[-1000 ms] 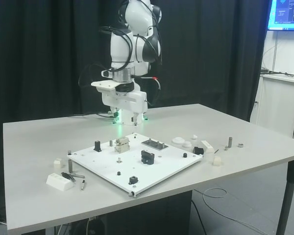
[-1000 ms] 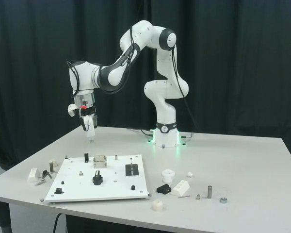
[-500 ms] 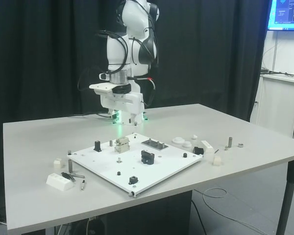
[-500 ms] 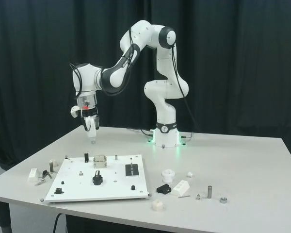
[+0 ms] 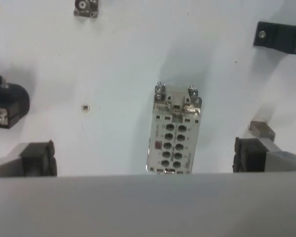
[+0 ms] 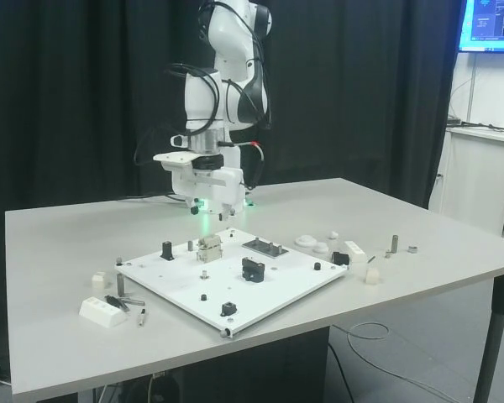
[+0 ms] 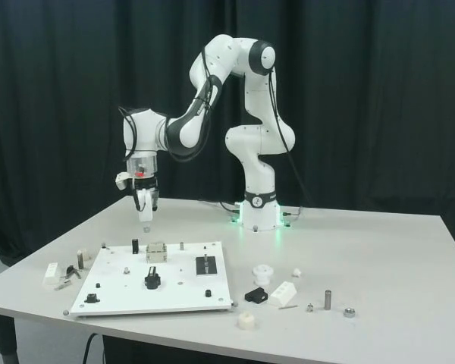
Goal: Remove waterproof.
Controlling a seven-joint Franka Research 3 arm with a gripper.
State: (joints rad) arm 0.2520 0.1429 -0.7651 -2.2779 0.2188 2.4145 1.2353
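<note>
White arm reaches out from its base, elbow high, forearm angled down. Gripper points straight down, hanging in the air above the table's far edge.

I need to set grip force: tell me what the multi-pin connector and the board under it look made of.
Multi-pin connector: looks like a grey moulded plastic insert, matte, with two rows of round pin holes; shiny screws and a clip at one end suggest metal.
Board: white, smooth, flat sheet with a slight sheen, probably plastic or painted metal; the look leaves it open.
</note>
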